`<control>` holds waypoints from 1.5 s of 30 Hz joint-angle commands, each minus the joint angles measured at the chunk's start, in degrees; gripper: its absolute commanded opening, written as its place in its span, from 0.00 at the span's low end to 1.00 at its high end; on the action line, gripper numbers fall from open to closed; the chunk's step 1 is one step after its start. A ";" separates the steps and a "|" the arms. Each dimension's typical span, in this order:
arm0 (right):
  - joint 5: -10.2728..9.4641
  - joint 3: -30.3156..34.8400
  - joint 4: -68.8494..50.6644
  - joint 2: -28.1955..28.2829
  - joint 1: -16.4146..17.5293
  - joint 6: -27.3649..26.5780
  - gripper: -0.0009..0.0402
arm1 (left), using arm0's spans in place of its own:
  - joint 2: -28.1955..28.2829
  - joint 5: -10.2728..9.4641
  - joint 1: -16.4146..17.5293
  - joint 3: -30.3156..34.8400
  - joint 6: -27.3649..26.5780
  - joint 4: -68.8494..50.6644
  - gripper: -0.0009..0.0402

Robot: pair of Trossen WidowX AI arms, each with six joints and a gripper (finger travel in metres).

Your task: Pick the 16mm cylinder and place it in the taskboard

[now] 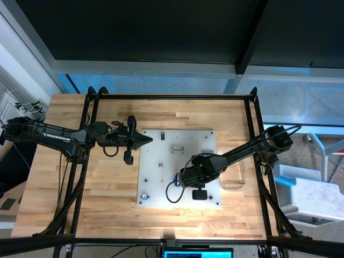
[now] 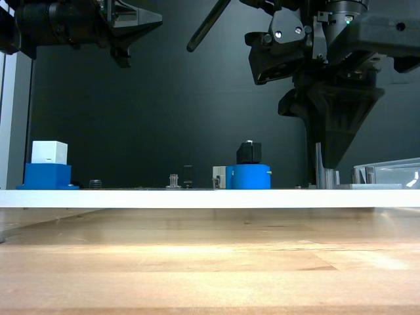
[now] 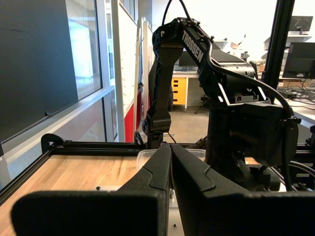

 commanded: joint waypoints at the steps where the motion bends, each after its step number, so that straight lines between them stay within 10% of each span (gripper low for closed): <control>1: -0.04 -0.57 0.83 0.04 0.02 -0.04 0.10 | 0.02 0.00 0.00 0.00 0.00 0.02 0.02; 26: -0.09 -2.32 3.37 0.04 0.00 -0.13 0.11 | 0.00 0.00 0.02 0.00 0.00 0.02 0.02; 45: -0.02 -2.32 3.32 -0.17 0.13 0.02 0.51 | 0.00 0.00 0.02 0.00 0.02 0.02 0.02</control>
